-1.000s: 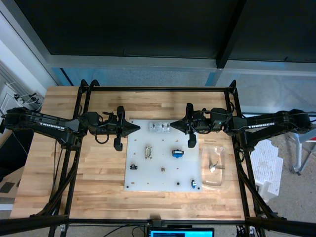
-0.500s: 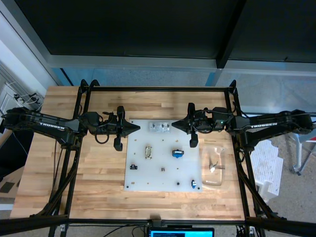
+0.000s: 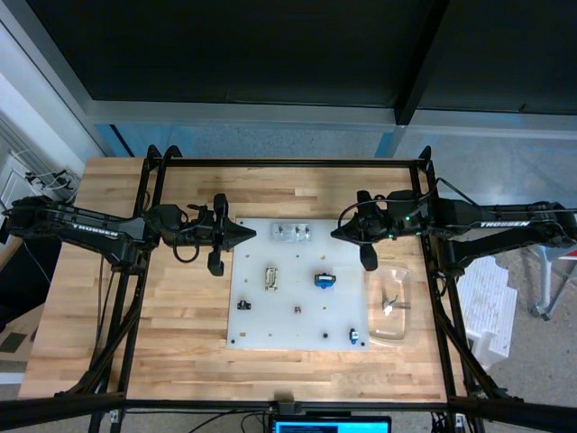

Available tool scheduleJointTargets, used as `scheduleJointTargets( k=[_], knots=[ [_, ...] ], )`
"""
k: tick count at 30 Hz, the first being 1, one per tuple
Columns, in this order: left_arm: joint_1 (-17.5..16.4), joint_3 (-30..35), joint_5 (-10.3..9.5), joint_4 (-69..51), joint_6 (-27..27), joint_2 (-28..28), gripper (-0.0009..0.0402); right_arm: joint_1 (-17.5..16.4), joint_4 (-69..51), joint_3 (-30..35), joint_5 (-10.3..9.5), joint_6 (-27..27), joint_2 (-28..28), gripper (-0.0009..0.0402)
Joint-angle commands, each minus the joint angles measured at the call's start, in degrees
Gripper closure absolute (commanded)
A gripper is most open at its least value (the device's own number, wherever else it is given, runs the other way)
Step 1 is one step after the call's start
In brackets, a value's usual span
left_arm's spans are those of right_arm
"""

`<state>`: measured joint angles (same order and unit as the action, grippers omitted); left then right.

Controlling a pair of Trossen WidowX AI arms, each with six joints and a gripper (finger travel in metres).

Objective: Pick the RJ45 connector and install on taskboard

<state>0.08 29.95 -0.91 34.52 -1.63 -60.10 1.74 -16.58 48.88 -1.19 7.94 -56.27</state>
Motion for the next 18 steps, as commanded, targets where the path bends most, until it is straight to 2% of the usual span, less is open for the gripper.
scheduleJointTargets(
  k=[1,10,18],
  knots=[
    [0.0,0.0,0.02,0.0,0.0,0.0,0.0393,-0.2,-7.41,2.56,-0.24,0.61,0.04,0.0393],
    [0.0,0.0,0.02,0.0,0.0,-0.02,0.0393,-0.79,-24.06,6.91,-0.42,0.61,0.31,0.0393],
    [0.0,0.0,0.02,0.0,0.0,0.0,0.0393,-2.03,-35.15,7.1,-0.39,1.51,2.03,0.0393]
  ],
)
